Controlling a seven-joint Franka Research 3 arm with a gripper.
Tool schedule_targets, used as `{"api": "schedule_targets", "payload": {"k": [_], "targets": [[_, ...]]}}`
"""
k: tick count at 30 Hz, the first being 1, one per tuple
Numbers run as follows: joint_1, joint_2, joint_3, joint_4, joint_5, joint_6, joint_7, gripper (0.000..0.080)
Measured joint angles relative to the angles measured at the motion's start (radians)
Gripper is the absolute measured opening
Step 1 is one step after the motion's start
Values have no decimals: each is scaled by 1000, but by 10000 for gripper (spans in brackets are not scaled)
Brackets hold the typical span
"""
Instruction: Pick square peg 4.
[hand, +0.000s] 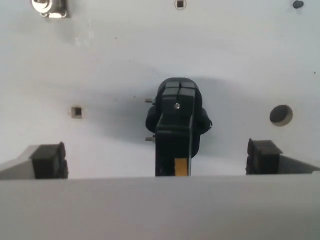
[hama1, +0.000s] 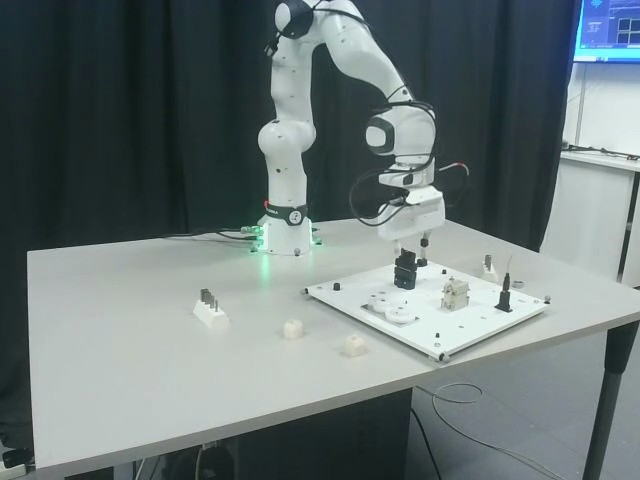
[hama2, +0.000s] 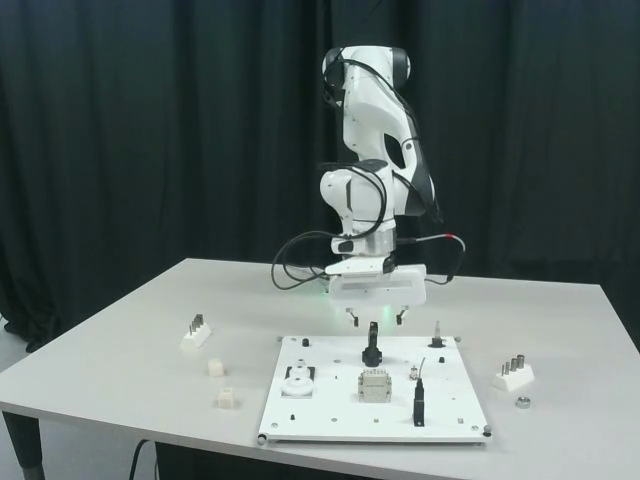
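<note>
Directly above black peg (hama2: 372, 345), arm's fingers (hama2: 351, 320) spread.

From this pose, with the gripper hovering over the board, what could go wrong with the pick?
1. The open gripper brackets a black upright fixture, not an evident square peg; closing here might grab the wrong part.
2. Two small pins stick out of the fixture's side; a descending finger could catch them.
3. A grasp on something fixed to the white board could lift or shift the board.
</note>
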Motion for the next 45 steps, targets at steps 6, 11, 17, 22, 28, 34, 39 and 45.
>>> {"api": "schedule_targets", "payload": {"k": [6, 11, 17, 22, 28, 34, 39, 45], "targets": [[-3, -1, 0, 5, -1, -3, 0, 798], [-5, -2, -1, 11, -3, -5, 0, 800], [-6, -8, -2, 20, -13, -15, 0, 800], [-7, -19, -3, 29, -21, -28, 2, 800], [-11, -36, -6, 43, -39, -49, 8, 800], [-15, -54, -6, 59, -65, -78, 26, 800], [-17, -66, -6, 72, -88, -99, 42, 800], [-17, -78, -6, 81, -100, -109, 50, 800]]}}
